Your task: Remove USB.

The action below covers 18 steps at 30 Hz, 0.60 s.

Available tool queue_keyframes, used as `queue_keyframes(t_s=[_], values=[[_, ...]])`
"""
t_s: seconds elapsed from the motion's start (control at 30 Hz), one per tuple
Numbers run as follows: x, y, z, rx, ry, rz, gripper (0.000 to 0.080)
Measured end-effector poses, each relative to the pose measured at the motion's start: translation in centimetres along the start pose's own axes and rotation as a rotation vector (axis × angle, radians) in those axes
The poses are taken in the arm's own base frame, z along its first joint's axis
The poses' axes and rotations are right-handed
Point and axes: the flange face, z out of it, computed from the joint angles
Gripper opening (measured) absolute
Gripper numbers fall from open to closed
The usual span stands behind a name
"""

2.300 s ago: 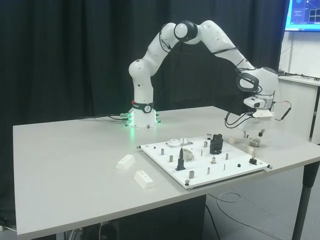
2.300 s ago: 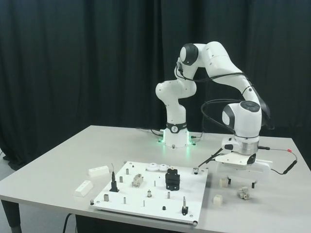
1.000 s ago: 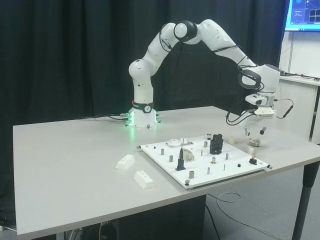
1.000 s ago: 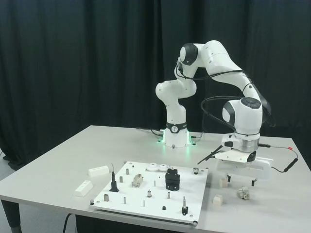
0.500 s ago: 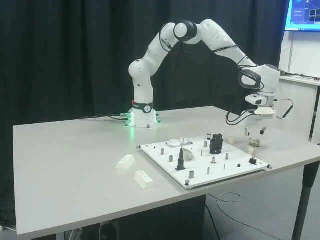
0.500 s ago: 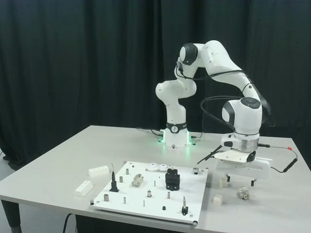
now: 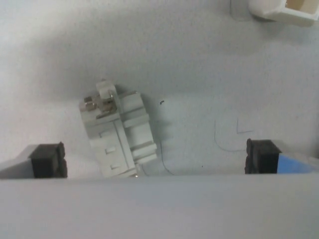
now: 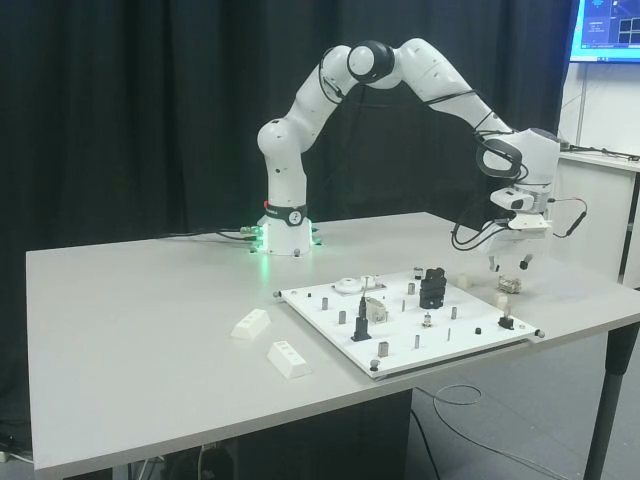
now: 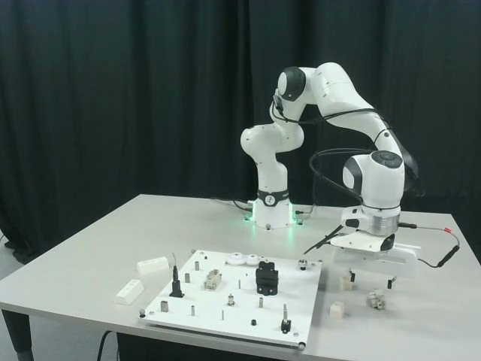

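I see the gripper (image 7: 154, 159) hanging above the white connector (image 7: 118, 132), jaws wide apart and empty, beside the white board (image 9: 233, 297); connector lies on the grey table (image 8: 130, 300)

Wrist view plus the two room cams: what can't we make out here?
- USB: not identifiable among the small parts on the white board; too small in both room views.
- White connector: its near end is hidden behind the gripper body in the wrist view.
- White block: cut off by the wrist picture's edge.
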Motion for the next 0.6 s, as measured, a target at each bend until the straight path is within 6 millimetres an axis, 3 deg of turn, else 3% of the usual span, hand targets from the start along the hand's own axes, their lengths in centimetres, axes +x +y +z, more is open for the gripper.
queue_keyframes(t_s=[0.37, 0.6], values=[[0.2, -0.2, -0.5, 0.009, 0.003, 0.002, 0.0800], [1.6, -0.3, -2.4, -0.002, 0.018, 0.016, 0.0800]])
